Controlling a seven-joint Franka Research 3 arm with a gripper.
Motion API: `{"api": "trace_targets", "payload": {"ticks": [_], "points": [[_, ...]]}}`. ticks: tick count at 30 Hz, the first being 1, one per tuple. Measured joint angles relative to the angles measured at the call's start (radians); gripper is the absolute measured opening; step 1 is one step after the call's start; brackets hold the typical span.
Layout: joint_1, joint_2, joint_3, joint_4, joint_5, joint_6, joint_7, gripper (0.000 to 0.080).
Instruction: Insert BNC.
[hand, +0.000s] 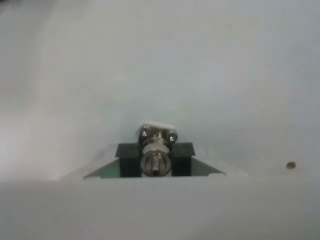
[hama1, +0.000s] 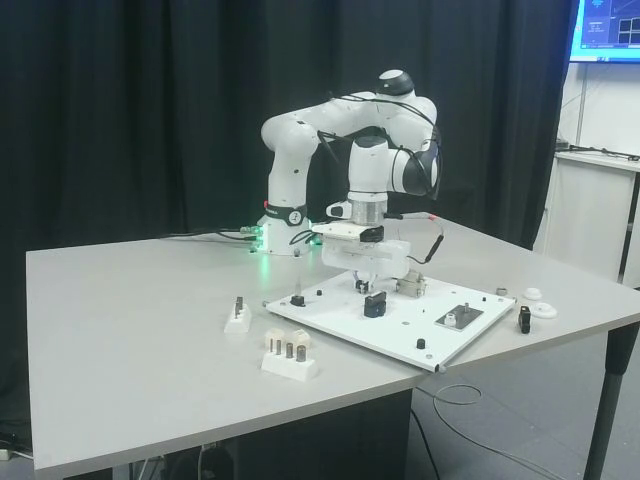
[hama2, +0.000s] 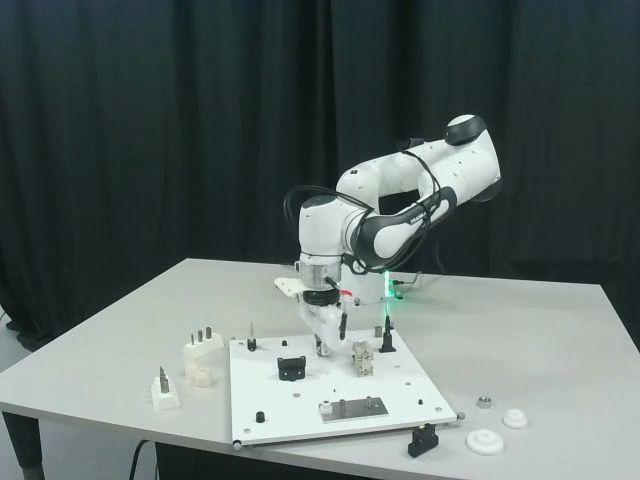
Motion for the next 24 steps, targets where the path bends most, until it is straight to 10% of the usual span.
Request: {"api": "trace_targets", "payload": {"ticks": [24], "points": [[0.001,0.001,0.002,0.004,-0.002,0.006,0.447,0.0126]]}}
